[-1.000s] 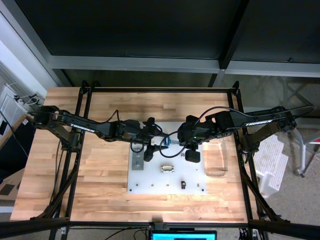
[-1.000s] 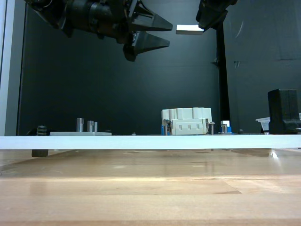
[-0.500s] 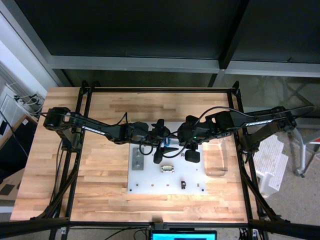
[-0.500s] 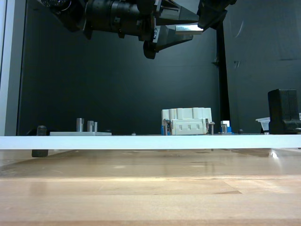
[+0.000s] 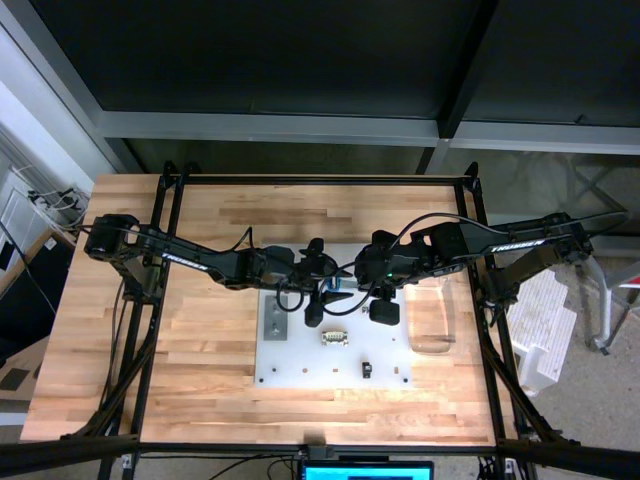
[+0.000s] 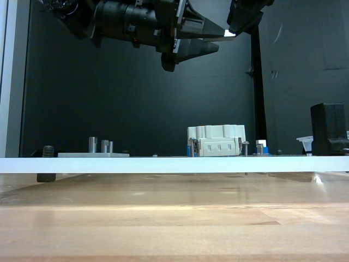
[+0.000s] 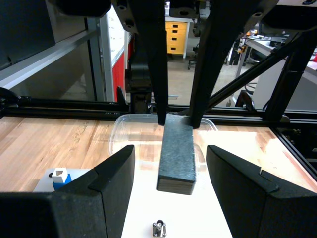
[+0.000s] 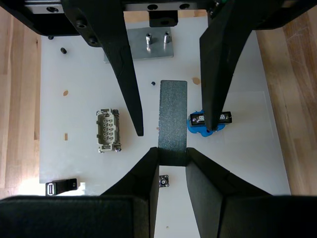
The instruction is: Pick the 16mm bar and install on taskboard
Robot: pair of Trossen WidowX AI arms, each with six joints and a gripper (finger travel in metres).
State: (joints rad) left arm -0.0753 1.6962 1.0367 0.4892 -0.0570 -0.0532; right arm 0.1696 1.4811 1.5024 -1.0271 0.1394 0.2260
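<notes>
We see the dark grey, flat-sided 16mm bar [image 8: 173, 114] held in the air, well above the white task board [image 5: 290, 365], over the board's far half and about midway between its left and right edges. In the low view open air lies between it and every part on the board. The right gripper [image 8: 172, 153] has its fingers clamped on one end of the bar. The bar's long axis runs level and roughly along the board's far edge. Its free end points toward the board's left edge, where the grey metal plate with upright pegs [image 8: 141, 49] sits.

The left gripper [image 6: 222, 38] meets it from that side. Its fingers are spread apart and straddle the free end, with a gap showing on each side, so they are not touching it.

Below lie a cream multi-pin connector [image 8: 108, 130] and a blue fitting [image 8: 195, 124]. A clear plastic tray [image 5: 432, 348] sits on the wooden bench [image 5: 200, 340] just beside the board's right edge.
</notes>
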